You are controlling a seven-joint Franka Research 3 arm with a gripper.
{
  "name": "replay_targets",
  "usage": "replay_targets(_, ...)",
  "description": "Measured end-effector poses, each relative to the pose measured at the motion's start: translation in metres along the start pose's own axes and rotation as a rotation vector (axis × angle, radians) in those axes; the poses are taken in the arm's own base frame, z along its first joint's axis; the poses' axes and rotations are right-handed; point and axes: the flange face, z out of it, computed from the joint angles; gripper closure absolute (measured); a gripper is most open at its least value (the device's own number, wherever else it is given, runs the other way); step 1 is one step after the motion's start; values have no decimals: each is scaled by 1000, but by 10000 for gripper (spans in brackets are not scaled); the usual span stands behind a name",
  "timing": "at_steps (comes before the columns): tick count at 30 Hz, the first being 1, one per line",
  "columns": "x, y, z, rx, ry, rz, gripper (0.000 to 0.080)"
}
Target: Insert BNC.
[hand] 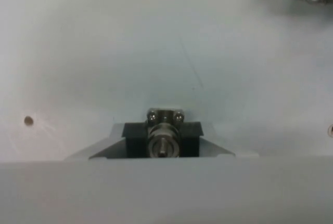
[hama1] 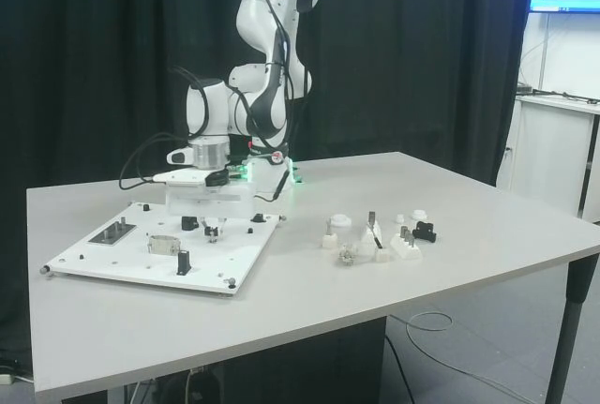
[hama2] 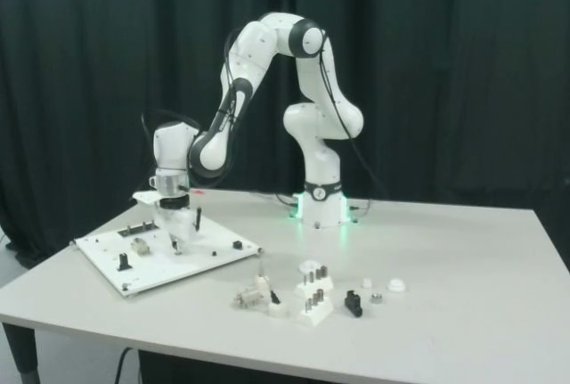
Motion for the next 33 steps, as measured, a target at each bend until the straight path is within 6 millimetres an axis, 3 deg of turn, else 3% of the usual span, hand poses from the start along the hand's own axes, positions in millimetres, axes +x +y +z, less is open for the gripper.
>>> replay_targets(19, 0, -1, 5, -7, 2, 231, 682)
replay_targets(33, 0, -1, 6, -10, 3, 277, 682)
